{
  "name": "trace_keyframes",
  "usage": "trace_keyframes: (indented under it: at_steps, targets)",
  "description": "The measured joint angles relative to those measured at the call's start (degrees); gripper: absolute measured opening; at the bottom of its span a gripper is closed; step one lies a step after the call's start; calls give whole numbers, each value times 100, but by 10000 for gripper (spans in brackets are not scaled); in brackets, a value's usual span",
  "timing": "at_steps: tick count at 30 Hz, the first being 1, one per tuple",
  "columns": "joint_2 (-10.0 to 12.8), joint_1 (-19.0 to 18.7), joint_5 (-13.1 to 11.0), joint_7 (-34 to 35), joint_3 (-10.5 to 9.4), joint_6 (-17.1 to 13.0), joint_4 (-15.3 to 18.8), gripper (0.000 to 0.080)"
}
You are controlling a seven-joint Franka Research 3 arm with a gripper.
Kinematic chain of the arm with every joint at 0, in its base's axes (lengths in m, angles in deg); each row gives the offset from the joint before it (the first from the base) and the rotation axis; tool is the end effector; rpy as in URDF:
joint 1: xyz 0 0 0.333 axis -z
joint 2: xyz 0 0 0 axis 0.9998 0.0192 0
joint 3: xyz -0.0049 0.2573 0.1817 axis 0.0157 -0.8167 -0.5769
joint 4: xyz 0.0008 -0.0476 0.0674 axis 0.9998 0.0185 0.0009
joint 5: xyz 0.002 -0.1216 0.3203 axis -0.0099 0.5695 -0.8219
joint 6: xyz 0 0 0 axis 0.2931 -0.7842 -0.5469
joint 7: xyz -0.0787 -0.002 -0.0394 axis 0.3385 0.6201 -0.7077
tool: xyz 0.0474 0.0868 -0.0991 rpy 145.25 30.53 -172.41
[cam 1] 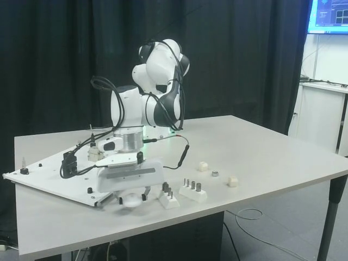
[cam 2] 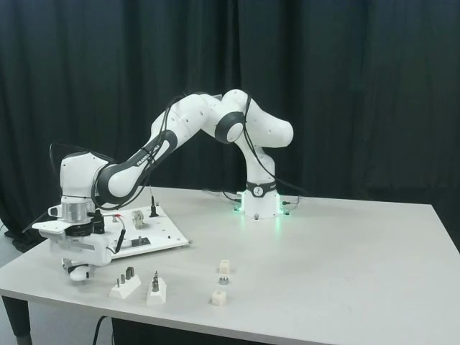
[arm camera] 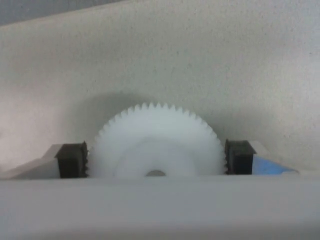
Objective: Insert large gear.
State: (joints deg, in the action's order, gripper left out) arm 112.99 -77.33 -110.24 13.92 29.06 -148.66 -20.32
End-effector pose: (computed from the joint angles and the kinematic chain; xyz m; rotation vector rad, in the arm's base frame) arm 0.6348 -0.3602 0.2035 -2.7189 1.4134 -0.2281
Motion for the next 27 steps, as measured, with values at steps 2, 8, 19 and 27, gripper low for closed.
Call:
trace_keyframes:
  at_steps: [2,8,19,27]
  targets:
    - [-7,-6,38,33,17,60,0,597]
    - [-43,-53,147,119,121,364,-1,597]
    - [-126,-213,343,226,462,1241,0,597]
    - [-195,-253,575,304,590,1801,13,597]
